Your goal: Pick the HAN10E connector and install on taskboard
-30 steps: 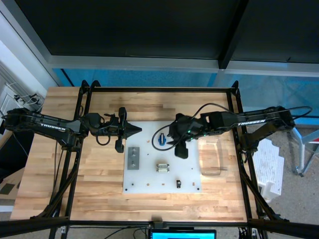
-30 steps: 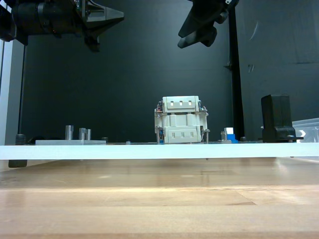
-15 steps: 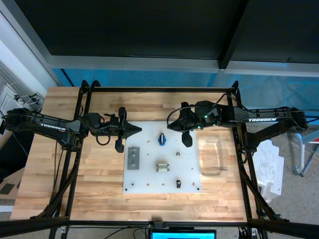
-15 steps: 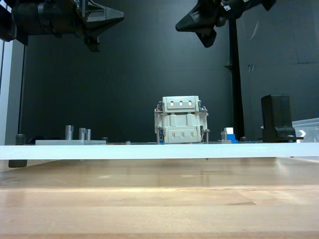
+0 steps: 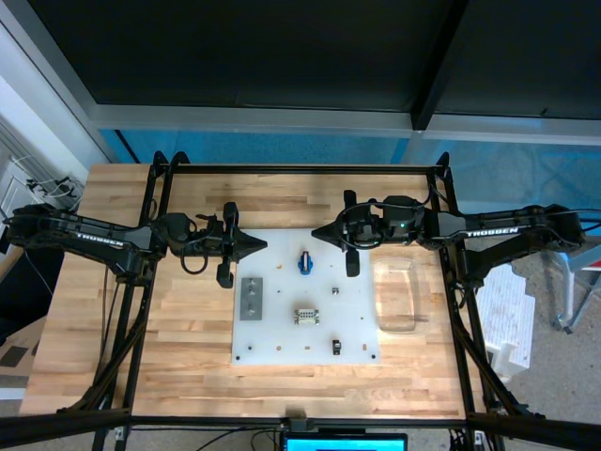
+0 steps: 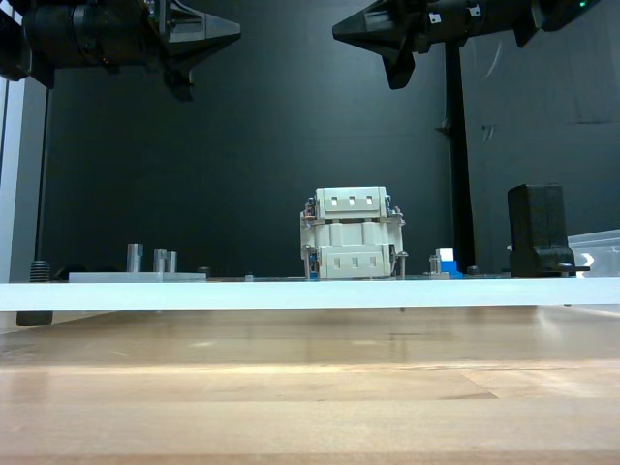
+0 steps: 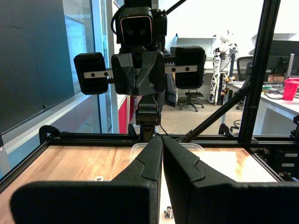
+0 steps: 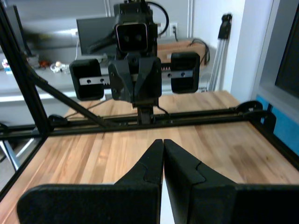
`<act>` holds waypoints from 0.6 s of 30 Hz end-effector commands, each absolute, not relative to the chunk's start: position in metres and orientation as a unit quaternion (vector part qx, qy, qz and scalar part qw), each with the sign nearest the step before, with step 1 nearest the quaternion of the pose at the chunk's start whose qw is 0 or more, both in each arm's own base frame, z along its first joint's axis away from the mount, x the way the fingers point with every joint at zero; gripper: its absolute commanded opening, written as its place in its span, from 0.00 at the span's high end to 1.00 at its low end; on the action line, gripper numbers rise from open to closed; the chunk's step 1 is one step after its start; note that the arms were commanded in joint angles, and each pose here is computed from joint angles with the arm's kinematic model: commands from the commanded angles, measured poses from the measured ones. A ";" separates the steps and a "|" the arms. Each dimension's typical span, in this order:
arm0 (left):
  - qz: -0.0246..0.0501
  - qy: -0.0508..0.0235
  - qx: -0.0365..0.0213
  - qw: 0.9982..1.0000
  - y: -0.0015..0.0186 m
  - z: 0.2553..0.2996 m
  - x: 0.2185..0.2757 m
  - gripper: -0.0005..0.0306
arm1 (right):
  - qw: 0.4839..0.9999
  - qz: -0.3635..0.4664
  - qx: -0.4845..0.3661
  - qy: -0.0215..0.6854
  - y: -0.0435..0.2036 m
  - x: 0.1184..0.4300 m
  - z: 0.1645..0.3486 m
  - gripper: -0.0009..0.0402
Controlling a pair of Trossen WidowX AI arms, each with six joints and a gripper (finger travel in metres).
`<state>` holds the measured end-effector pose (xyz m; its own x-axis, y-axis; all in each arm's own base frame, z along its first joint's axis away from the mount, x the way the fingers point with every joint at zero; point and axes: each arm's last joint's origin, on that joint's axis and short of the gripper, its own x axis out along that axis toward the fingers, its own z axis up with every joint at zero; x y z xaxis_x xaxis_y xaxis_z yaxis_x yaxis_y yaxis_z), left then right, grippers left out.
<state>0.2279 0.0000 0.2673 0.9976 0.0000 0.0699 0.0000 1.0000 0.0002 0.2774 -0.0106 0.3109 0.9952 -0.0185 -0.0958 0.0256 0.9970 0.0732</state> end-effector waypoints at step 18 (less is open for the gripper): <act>0.000 -0.035 0.000 0.999 0.0000 0.2673 0.2279 0.98 | 0.999 -0.013 0.048 -0.013 -0.008 0.266 0.277 0.98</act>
<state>0.2279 0.0000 0.2673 0.9976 0.0000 0.0699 0.0000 1.0000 0.0002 0.2664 -0.0083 0.2780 0.9992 -0.0324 0.0242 0.0301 0.9956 0.0886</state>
